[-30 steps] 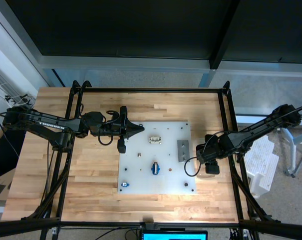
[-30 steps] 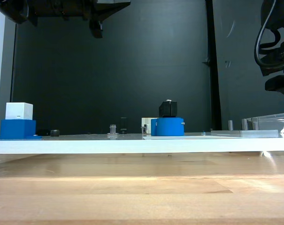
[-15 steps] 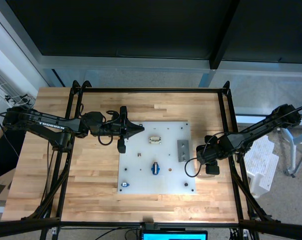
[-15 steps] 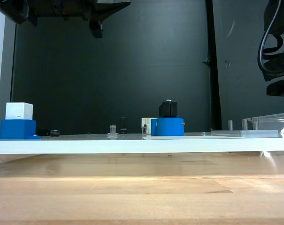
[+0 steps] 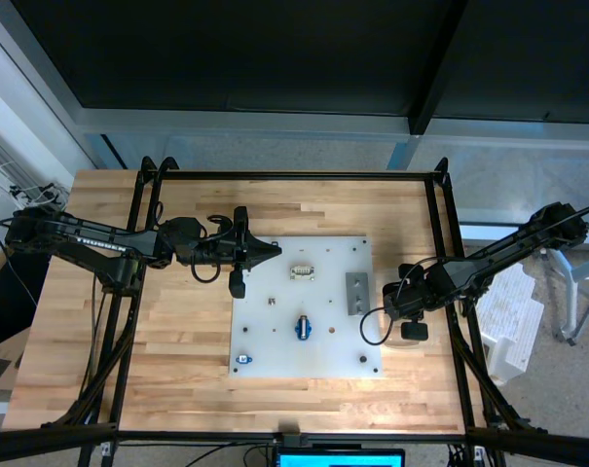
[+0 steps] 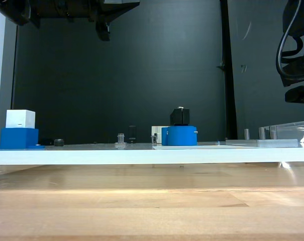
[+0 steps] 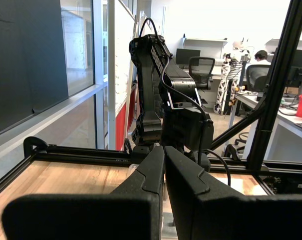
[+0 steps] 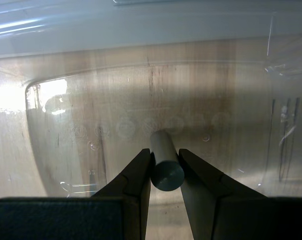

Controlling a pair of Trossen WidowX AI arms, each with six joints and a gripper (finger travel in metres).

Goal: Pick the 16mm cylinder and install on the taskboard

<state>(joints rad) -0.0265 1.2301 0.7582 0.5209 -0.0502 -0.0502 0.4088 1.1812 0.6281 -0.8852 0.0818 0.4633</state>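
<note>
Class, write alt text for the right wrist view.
The right gripper clamps a grey cylinder between its fingers, in a clear tray. The left gripper, out of this view, hangs shut over the taskboard's far left corner.

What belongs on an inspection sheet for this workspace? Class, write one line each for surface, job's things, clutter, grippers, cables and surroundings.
Surface: wooden table, board lying flat on it.
Job's things: 16mm cylinder held by the right gripper; taskboard carries a grey block, blue connector and beige connector.
Clutter: clear tray right of the board.
Grippers: left gripper shut, empty, high over the board's far-left corner; right gripper shut on the cylinder, inside the tray.
Cables: black cable loops at the right arm.
Surroundings: black frame; office chair beyond.
</note>
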